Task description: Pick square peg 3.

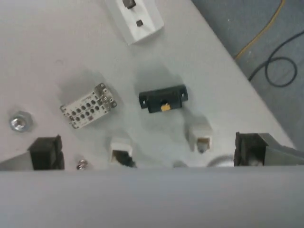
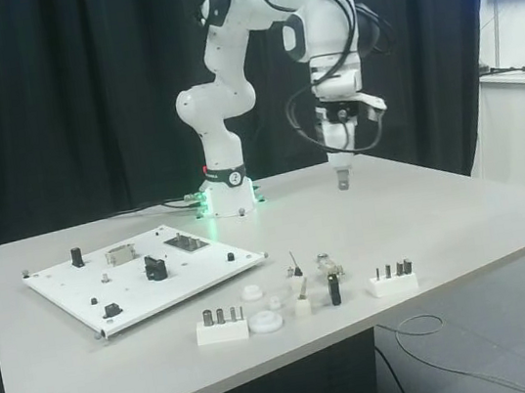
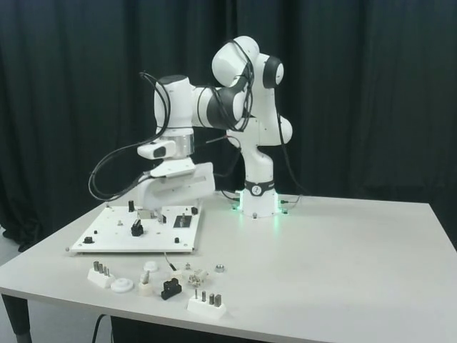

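In the wrist view my gripper [image 1: 147, 152] is open, its black fingertips [image 1: 46, 153] wide apart with nothing between them. It hangs over the white board [image 1: 57, 47]. A white holder [image 1: 140, 19] with small dark square pegs lies further off on that board. In the second room view the gripper [image 3: 146, 212] hovers over the board [image 3: 107, 239]. The first room view instead shows the gripper [image 2: 343, 182] above bare table, well away from the board [image 2: 60, 296]. White peg holders stand near the table's front edge [image 2: 220, 323] [image 2: 393, 279] [image 3: 101, 274] [image 3: 207, 303].
Under the gripper the board carries a black connector [image 1: 163, 99], a multi-pin connector [image 1: 88, 107], two small white sockets [image 1: 120, 151] [image 1: 200, 140] and a nut [image 1: 20, 121]. Cables [image 1: 275, 71] lie on the floor past the table edge. Small loose parts [image 2: 302, 294] sit between the holders.
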`<state>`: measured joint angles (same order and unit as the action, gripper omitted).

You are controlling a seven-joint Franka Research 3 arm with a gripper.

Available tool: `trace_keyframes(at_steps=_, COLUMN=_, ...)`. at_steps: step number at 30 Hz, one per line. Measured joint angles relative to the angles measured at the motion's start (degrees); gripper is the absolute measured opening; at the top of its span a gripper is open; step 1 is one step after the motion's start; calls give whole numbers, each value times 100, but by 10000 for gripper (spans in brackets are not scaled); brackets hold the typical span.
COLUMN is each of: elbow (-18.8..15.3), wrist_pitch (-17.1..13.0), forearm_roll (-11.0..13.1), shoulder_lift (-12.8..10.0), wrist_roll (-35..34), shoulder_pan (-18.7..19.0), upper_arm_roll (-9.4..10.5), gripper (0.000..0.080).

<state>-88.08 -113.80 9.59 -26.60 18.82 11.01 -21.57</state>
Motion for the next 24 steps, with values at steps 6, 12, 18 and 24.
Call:
trace_keyframes(at_steps=6, elbow=209, wrist_pitch=1, forearm_roll=-63, shoulder_lift=-239, wrist_roll=301, shoulder_pan=58, upper_arm_roll=4, gripper=800)
trace_keyframes(at_steps=12, elbow=372, wrist_pitch=20, forearm_roll=-125, shoulder_lift=-429, wrist_roll=598, shoulder_pan=87, upper_arm_roll=21, gripper=800)
trace_keyframes(at_steps=18, elbow=504, wrist_pitch=36, forearm_roll=-126, shoulder_lift=-597, wrist_roll=872, shoulder_pan=88, upper_arm_roll=77, gripper=800)
trace_keyframes(at_steps=24, elbow=611, wrist_pitch=36, forearm_roll=-127, shoulder_lift=-748, wrist_roll=976, shoulder_pan=88, upper_arm_roll=161, gripper=800)
